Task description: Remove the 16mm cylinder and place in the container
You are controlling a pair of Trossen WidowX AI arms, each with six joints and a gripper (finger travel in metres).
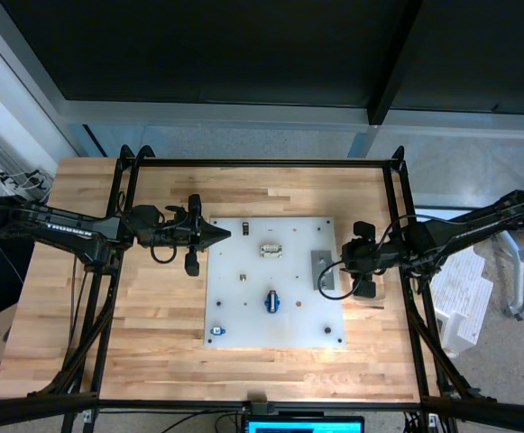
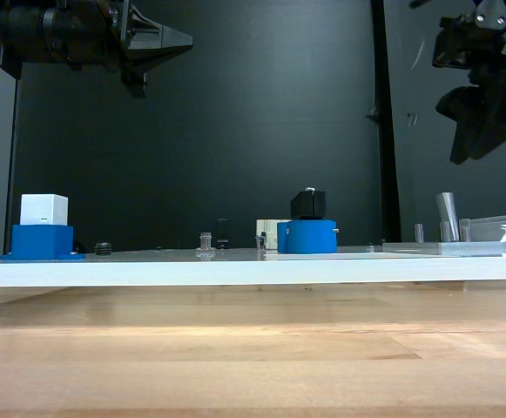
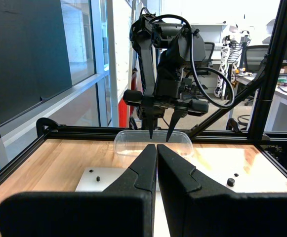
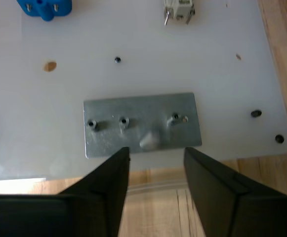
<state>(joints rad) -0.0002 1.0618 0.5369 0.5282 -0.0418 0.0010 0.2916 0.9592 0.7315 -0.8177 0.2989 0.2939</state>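
From above, we see the left gripper [image 1: 224,234] hovering at the 10 o'clock edge of the white board [image 1: 243,316]. The right gripper [image 1: 363,271] is at its 3 o'clock, over the container [image 1: 375,294] beside the grey block [image 1: 323,269]. Level with the surface [image 2: 253,348], the 16mm cylinder [image 2: 447,218] rises from that block, below the right gripper. Through the wrist cameras, we find the left jaws clenched on nothing and the right jaws released and empty above the block, with the cylinder untouched.

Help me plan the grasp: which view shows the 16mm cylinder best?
Low view: the 16mm cylinder shows side-on. Right wrist view shows its pale top, past the open right hand hovering at the board's right edge. High view: a speck. Left wrist view: nothing; the shut left hand hovers at the left edge.
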